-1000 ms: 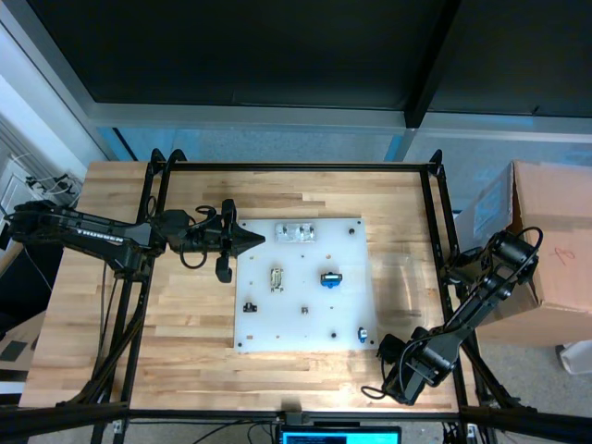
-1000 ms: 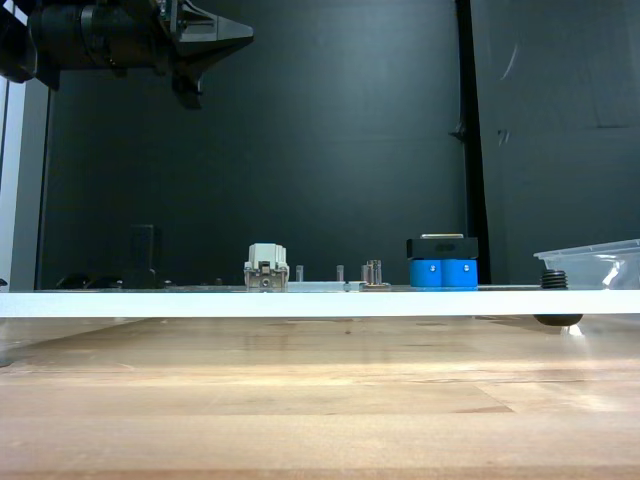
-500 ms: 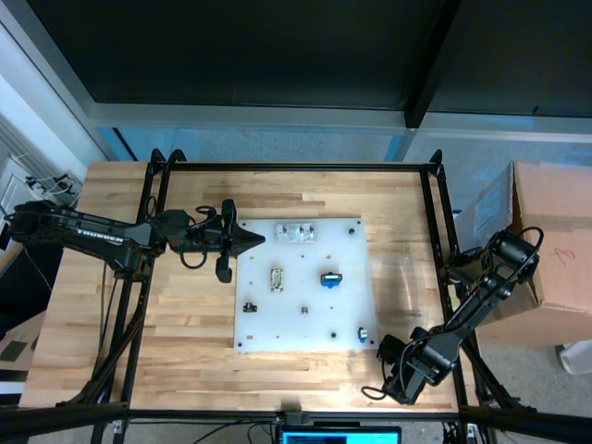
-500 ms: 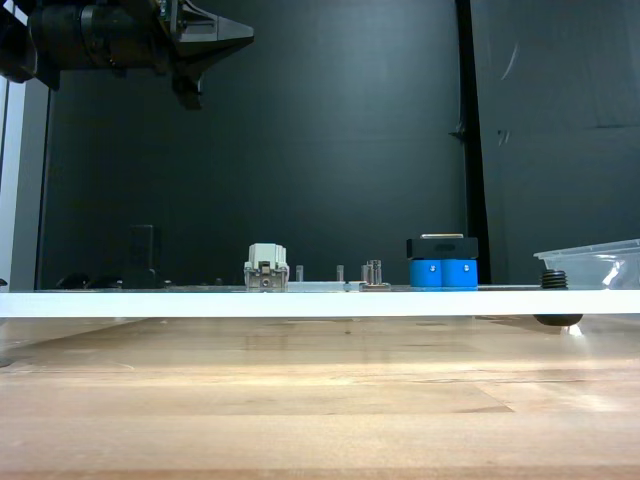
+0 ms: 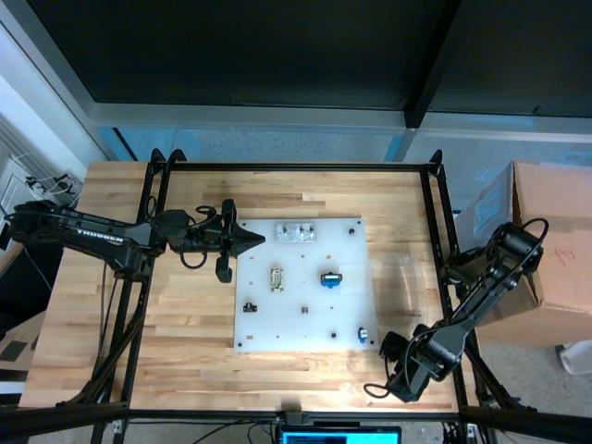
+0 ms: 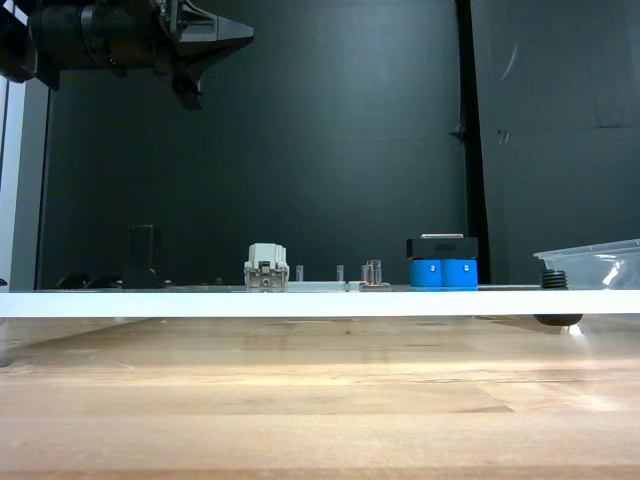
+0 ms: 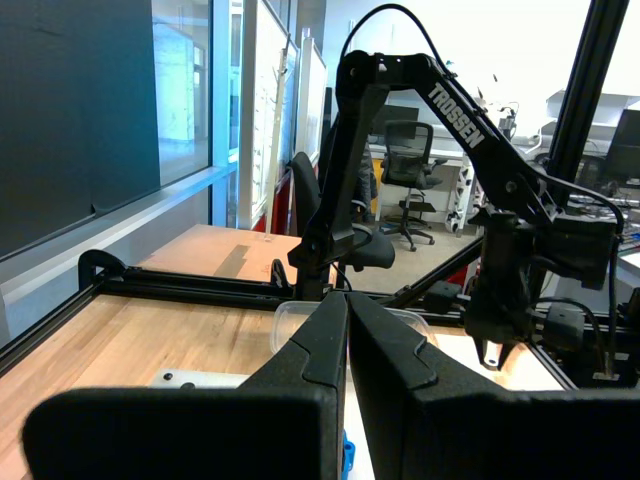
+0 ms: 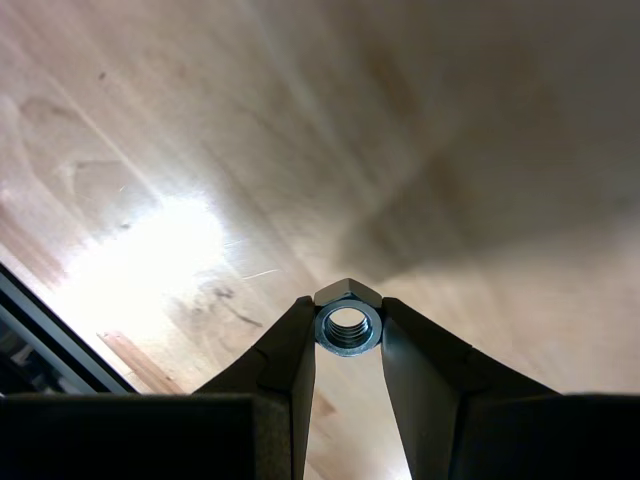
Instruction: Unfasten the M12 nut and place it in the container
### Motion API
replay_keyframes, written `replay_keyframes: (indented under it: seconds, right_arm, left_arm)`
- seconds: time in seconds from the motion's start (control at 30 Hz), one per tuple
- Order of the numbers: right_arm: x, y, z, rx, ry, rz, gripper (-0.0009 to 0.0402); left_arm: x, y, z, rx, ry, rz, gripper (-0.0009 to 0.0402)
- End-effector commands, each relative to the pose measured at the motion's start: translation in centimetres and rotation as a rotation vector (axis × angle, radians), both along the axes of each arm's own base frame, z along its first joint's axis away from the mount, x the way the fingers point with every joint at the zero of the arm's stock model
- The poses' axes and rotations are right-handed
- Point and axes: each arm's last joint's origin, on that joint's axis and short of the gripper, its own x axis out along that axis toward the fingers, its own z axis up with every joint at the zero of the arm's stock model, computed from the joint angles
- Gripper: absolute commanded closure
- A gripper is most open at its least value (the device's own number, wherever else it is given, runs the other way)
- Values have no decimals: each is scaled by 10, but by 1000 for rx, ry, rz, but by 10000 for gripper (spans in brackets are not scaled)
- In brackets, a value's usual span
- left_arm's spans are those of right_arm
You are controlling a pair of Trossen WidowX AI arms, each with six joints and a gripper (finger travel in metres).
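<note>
The small silver M12 nut [image 8: 348,329] is clear of its stud, held between the fingers of my right gripper [image 8: 347,310] just above bare wood. In the high view my right gripper [image 5: 400,377] hangs over the table's near right corner, off the white board [image 5: 277,319]. The black stud [image 6: 553,279] shows bare ribs. The clear container [image 5: 407,270] lies right of the board; I see no nut in it. My left gripper [image 5: 252,239] hovers high at the board's far left edge, shut with nothing in it, its fingers [image 7: 330,330] pressed together.
The board carries a blue-and-black block [image 6: 442,262], a grey connector [image 6: 266,269] and a silver post [image 6: 373,272]. A black frame [image 5: 435,213] rings the table. A cardboard box [image 5: 546,250] stands off the right edge.
The right arm has shifted slightly toward the table's near edge, with the nut in its gripper. The left arm has not moved.
</note>
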Motion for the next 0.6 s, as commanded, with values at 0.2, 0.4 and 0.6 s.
replay_keyframes:
  seconds: [0.2,0.4,0.6]
  right_arm:
    - [4,-29,39,-57,-36,-6,384]
    - [10,-69,64,-135,-94,-5,384]
    - [11,-99,69,-199,-102,25,384]
  left_arm:
    - [0,0,0,0,0,0,393]
    - [0,0,0,0,0,0,393]
    - [0,0,0,0,0,0,393]
